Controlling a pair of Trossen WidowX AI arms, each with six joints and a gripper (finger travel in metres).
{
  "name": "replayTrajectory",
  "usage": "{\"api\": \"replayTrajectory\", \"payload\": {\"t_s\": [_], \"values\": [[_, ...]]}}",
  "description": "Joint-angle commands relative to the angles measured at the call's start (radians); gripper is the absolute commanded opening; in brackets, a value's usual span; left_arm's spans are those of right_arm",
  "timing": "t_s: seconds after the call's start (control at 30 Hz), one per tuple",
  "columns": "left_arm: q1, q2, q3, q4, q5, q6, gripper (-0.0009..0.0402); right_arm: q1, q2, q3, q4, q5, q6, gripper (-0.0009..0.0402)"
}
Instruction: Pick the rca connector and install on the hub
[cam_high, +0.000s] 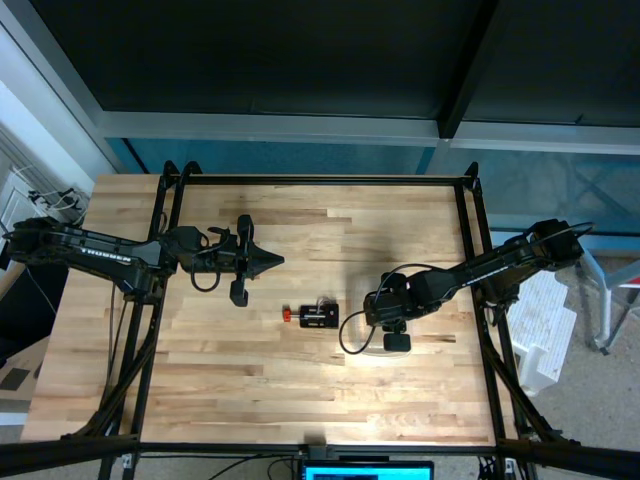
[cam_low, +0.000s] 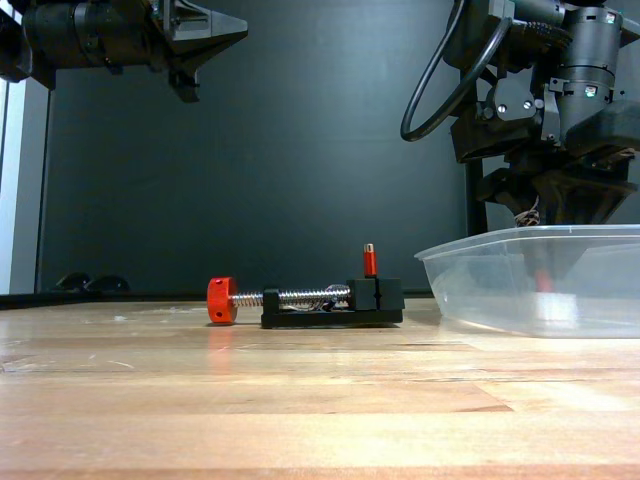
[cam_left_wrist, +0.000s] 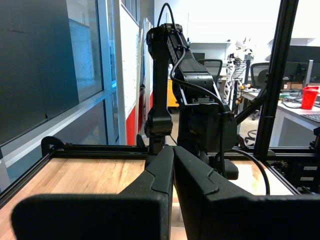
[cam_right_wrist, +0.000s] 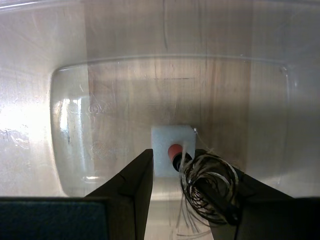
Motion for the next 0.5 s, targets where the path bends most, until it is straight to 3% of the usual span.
{"api": "replayTrajectory", "payload": {"t_s": [0.03, 0.5], "values": [[0.000, 0.000, 0.000, 0.000, 0.000, 0.000, 0.0000, 0.000, 0.000, 0.001, 0.000, -0.001, 0.001, 0.0106], [0.000, 0.000, 0.000, 0.000, 0.000, 0.000, 0.0000, 0.000, 0.000, 0.001, -0.001, 0.000, 0.001, 0.0048]]}}
